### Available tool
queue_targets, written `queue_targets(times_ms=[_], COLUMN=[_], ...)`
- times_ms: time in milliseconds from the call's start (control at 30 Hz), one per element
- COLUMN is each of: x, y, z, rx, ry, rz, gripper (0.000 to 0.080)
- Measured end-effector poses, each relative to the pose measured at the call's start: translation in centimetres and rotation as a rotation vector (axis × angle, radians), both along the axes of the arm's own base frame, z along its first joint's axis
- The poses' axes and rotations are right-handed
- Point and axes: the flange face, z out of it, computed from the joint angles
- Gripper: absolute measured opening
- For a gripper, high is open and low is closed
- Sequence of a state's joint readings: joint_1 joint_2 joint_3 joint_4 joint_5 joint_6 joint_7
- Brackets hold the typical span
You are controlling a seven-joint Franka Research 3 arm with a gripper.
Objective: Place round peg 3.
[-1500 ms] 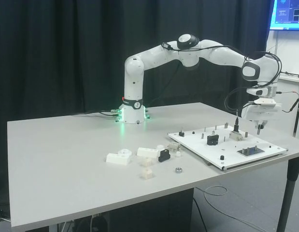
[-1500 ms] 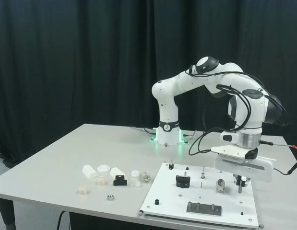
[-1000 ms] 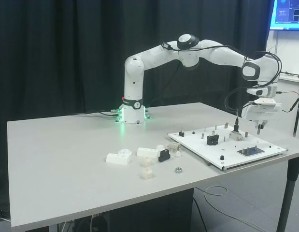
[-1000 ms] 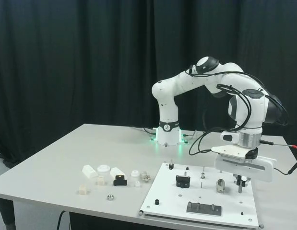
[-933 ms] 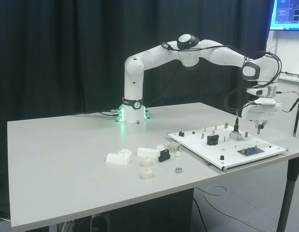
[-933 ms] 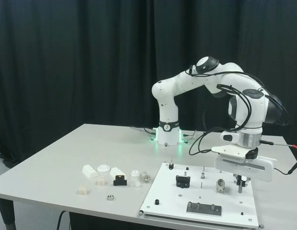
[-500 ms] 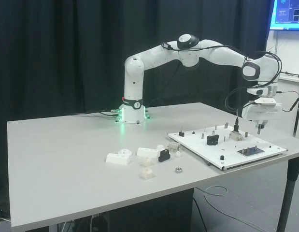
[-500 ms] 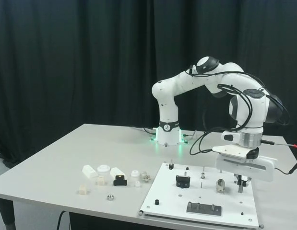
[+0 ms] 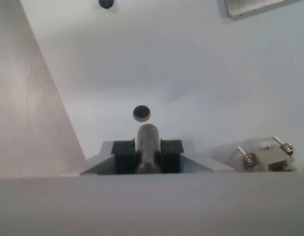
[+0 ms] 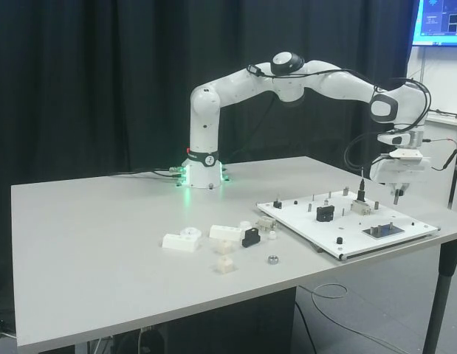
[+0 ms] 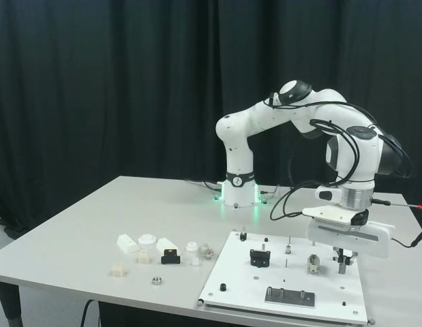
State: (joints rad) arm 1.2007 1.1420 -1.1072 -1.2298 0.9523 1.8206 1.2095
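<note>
Pegwork is about half done, I would say: the grey round peg (image 9: 148, 147) is already held upright between the black pads of the gripper (image 9: 148, 156), whose jaws are closed narrowly on it, but it hangs clear above the white board (image 11: 232, 281) and is not yet seated. In the wrist view a small dark round hole (image 9: 141, 113) shows in the board just beyond the peg's tip; that looks like the target, so what is left, as I judge it, is a short alignment, a lowering and a release.

Going from left to right across the grey surface (image 10: 88, 236) in the first room view: a loose cluster of small white blocks (image 10: 180, 240) with chunky, moulded-looking shapes, a little black piece (image 10: 250, 237) among them, and a small ring-shaped nut (image 10: 272, 259) lying apart in front. Next comes the flat, smooth board, set with thin upright pins, a black block (image 10: 325, 213), and a dull grey plate (image 10: 382, 231) near its front edge. Over the board's far right end hangs the glossy white arm (image 10: 302, 77), trailing black cables, with the peg in its grip. Beside the peg in the wrist view sits a pale connector (image 9: 267, 158) with two shiny screws.
</note>
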Motion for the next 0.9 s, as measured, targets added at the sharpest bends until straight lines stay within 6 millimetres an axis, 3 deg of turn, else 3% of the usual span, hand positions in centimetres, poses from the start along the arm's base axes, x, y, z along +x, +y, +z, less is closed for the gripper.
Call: queue_targets(times_ms=[567, 900], x=[0.2, 1.3], y=[-0.1, -2.8], z=[0.4, 1.8], rx=[-0.018, -0.109], ry=[-0.021, -0.058], rz=[0.006, -0.033], gripper=[0.0103, 0.0103])
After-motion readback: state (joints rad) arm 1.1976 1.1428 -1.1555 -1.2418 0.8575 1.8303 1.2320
